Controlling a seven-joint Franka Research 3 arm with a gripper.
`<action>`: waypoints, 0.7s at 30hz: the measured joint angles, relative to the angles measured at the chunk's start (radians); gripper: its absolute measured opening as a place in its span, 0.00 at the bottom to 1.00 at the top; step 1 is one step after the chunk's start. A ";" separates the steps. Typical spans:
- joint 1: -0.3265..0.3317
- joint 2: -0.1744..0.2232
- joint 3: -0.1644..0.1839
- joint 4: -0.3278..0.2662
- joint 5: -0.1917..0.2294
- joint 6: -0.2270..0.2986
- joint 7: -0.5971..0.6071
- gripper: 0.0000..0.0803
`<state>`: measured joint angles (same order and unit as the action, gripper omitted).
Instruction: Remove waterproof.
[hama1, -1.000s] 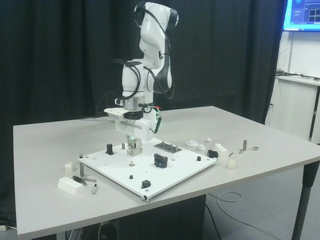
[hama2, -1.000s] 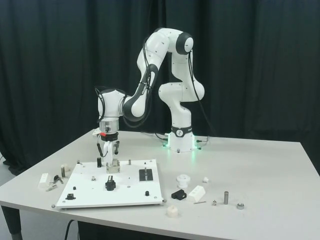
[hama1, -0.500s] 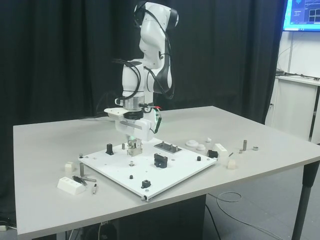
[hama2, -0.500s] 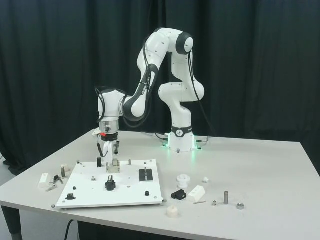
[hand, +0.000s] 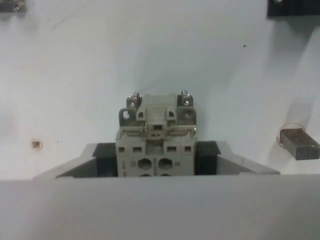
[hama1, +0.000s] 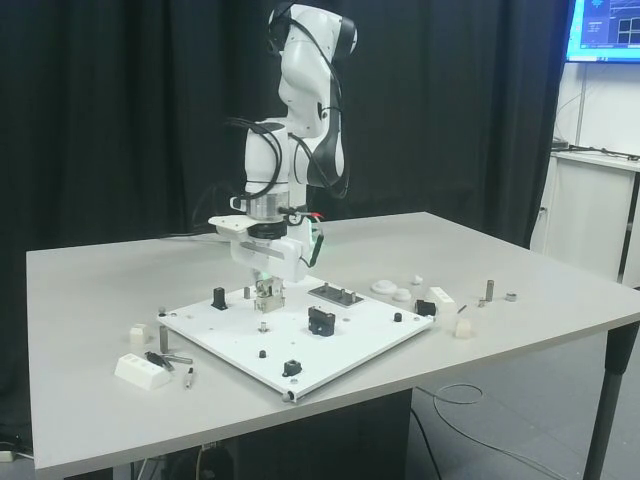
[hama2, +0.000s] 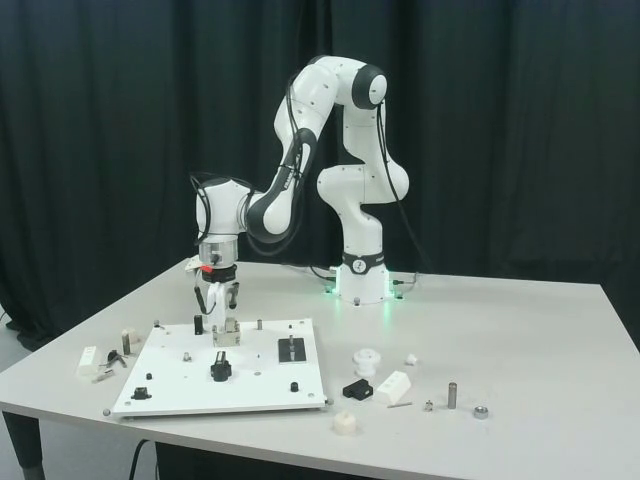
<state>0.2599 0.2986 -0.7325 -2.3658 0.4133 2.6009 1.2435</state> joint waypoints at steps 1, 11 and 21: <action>0.000 0.000 0.000 0.000 -0.001 0.000 0.001 0.39; 0.003 0.000 -0.001 0.000 -0.016 0.001 0.014 0.39; 0.009 0.000 -0.004 0.000 -0.040 0.002 0.039 0.39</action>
<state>0.2688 0.2984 -0.7361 -2.3657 0.3734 2.6029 1.2823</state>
